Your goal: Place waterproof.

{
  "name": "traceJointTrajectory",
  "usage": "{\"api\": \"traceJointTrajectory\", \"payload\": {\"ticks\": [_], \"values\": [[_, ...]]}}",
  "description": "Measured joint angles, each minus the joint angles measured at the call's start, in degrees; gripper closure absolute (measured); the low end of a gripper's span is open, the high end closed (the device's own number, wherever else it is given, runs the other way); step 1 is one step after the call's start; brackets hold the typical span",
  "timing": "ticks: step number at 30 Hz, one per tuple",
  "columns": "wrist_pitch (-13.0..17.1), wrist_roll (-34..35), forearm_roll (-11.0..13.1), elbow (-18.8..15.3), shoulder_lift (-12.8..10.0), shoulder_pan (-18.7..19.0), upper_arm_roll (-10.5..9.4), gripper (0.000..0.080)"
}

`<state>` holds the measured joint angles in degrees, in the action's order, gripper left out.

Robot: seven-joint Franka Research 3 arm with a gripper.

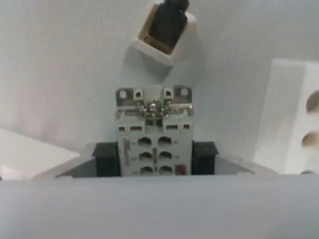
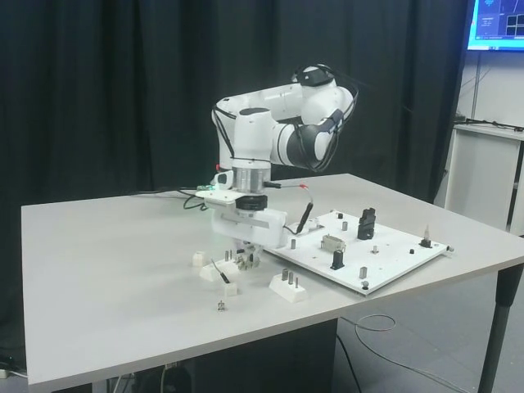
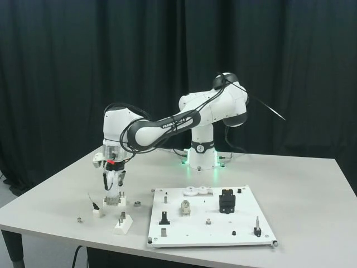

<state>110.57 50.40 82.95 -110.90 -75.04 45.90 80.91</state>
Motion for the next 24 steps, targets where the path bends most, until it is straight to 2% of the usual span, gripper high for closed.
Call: {"api": "traceJointTrajectory", "payload": {"ticks": [12,24], "values": [[0.4,15.5,0.0,-0.4,0.0,0.7,-0.39,0.0493],[-1.1,21.3,1.2,-2.4,0.0,2.0,-0.70,0.0493]]}}
